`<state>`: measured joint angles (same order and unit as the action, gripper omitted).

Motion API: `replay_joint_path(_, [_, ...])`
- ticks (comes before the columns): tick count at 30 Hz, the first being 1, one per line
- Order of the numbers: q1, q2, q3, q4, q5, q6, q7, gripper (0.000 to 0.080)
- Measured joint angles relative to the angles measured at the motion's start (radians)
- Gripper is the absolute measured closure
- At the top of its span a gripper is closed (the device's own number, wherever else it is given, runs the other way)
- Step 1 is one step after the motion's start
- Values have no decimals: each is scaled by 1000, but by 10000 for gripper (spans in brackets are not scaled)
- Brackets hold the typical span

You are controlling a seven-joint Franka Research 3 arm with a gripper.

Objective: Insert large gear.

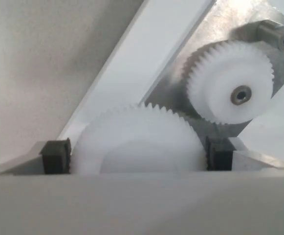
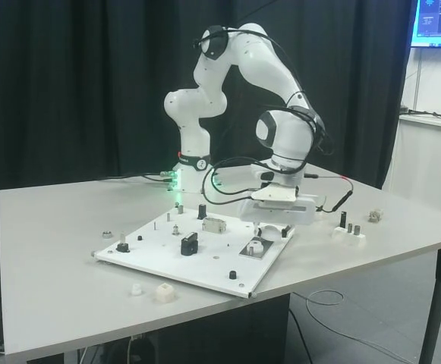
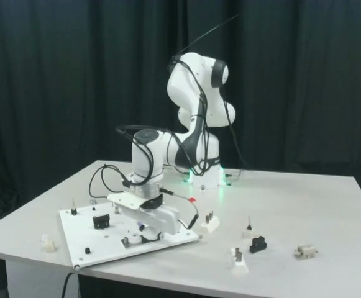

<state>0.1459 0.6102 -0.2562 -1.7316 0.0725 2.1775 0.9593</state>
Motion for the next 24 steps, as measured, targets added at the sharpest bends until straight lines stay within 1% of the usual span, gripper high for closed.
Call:
replay_joint_path(6, [-3, -23, 0, -46, 11, 52, -11, 206])
replay_joint_path(13, [-8, -47, 0, -97, 40, 113, -37, 206])
replay_joint_path(24, [-10, -74, -2, -159, 75, 184, -79, 206])
